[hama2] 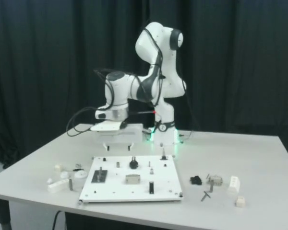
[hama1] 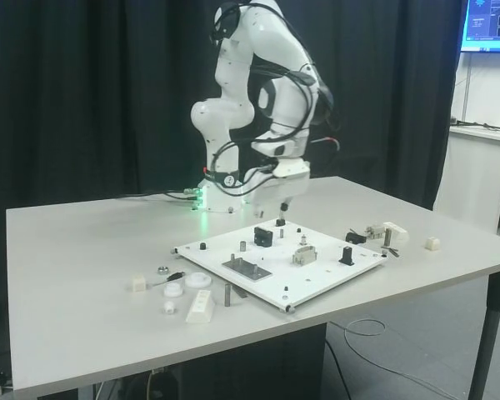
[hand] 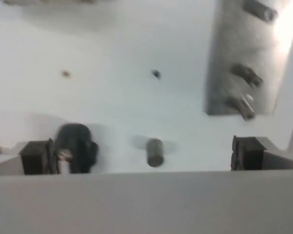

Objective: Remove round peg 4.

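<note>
A short grey round peg [hand: 155, 152] stands upright in the white board [hama2: 134, 189]. In the wrist view it lies between my two fingers. It also shows in the room views as a small peg [hama2: 118, 164] [hama1: 243, 246] near the board's back. My gripper [hand: 141, 155] [hama2: 117, 145] [hama1: 282, 204] hovers above the back part of the board. It is open wide, holds nothing and does not touch the peg.
A black knob [hand: 75, 146] [hama2: 133, 164] sits on the board close to one finger. A grey metal plate [hand: 244, 58] [hama2: 100, 176] with upright pegs lies to the peg's other side. Loose white parts [hama2: 57, 184] and small parts [hama2: 216, 181] lie on the grey table beside the board.
</note>
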Action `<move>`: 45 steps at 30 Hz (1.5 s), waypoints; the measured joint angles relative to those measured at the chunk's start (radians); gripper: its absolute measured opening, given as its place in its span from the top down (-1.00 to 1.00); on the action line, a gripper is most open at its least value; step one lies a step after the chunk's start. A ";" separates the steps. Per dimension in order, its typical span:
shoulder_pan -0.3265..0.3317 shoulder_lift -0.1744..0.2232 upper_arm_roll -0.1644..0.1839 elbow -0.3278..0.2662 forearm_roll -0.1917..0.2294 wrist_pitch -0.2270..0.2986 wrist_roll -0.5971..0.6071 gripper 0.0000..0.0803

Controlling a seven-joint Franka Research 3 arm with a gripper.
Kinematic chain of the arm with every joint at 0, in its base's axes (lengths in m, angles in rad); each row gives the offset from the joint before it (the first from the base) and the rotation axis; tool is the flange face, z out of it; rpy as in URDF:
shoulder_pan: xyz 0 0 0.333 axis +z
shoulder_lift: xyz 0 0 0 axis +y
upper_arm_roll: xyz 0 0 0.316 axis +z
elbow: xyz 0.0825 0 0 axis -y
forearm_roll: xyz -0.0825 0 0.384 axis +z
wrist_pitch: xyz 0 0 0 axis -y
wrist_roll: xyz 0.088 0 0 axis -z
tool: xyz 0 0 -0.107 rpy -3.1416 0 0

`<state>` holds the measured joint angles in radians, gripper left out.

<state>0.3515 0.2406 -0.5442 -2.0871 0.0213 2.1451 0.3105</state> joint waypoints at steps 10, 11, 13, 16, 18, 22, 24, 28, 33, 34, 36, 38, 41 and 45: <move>-0.082 -0.018 -0.001 -0.072 0.003 0.061 -0.054 -0.99; -0.088 -0.020 -0.001 -0.081 0.007 0.070 -0.055 -0.99; -0.098 -0.022 -0.001 -0.099 0.015 0.086 -0.058 -0.99; -0.111 -0.026 -0.001 -0.128 0.031 0.117 -0.061 -0.99; -0.117 -0.026 -0.001 -0.147 0.043 0.139 -0.064 -0.99; -0.123 -0.027 -0.002 -0.183 0.065 0.182 -0.076 -0.99; -0.124 -0.027 -0.003 -0.199 0.073 0.201 -0.082 -0.99; -0.123 -0.027 -0.004 -0.232 0.090 0.241 -0.109 -0.99; -0.123 -0.027 -0.004 -0.268 0.104 0.286 -0.147 -0.99; -0.123 -0.027 -0.004 -0.275 0.107 0.294 -0.153 -0.99; -0.123 -0.027 -0.004 -0.286 0.110 0.311 -0.163 -0.99; -0.123 -0.027 -0.004 -0.297 0.113 0.326 -0.174 -0.99; -0.123 -0.027 -0.004 -0.312 0.123 0.349 -0.188 -0.99; -0.123 -0.026 -0.004 -0.327 0.138 0.375 -0.209 -0.99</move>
<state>0.2280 0.2148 -0.5478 -2.4143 0.1595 2.5203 0.1018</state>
